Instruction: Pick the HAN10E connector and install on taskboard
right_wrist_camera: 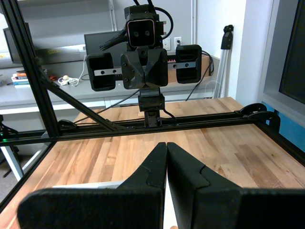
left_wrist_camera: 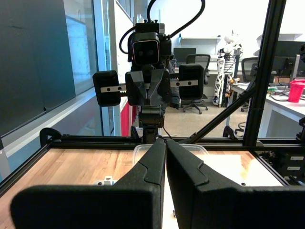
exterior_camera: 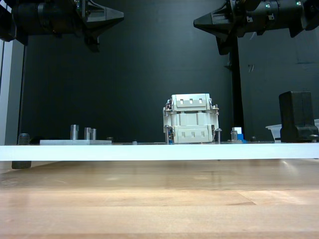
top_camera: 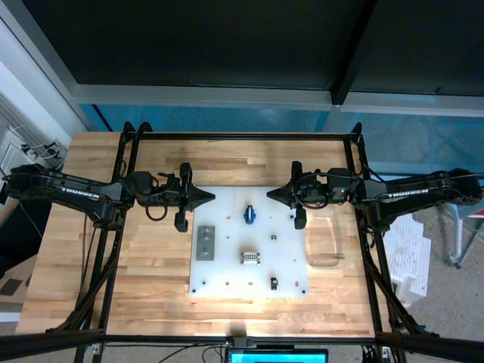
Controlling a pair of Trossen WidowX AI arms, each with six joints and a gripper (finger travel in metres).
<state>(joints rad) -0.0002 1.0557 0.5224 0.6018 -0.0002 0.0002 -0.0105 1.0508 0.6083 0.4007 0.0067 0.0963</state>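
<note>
– Down on the taskboard [top_camera: 227, 291], near its middle, stands the HAN10E connector [top_camera: 250, 259], long axis running left to right across the plate. From table height it shows as two pale tiers, one atop the other.

– And both arms are high above it. The left gripper [top_camera: 208, 197] hangs over the board's far left edge, fingers pressed together and holding nothing. The right gripper [top_camera: 274, 191] mirrors it at the far right, closed and empty too.

– Which one is closer?

– It's tight. The connector lies toward the near edge from both claws, almost between them, perhaps a shade closer to the right one. Either arm would have to come forward and drop a long way.

– What about obstacles?

– The grey metal block [top_camera: 206, 242] sits just left of the connector, on the left arm's side. The blue piece [top_camera: 250, 214] stands on the far side of it, between the two claws. A black fitting [top_camera: 274, 283] sits near the front, and the clear tray [top_camera: 325, 261] lies off the board's right edge. The right-hand approach looks the more open. Whether the connector is already seated can't be told.
</note>
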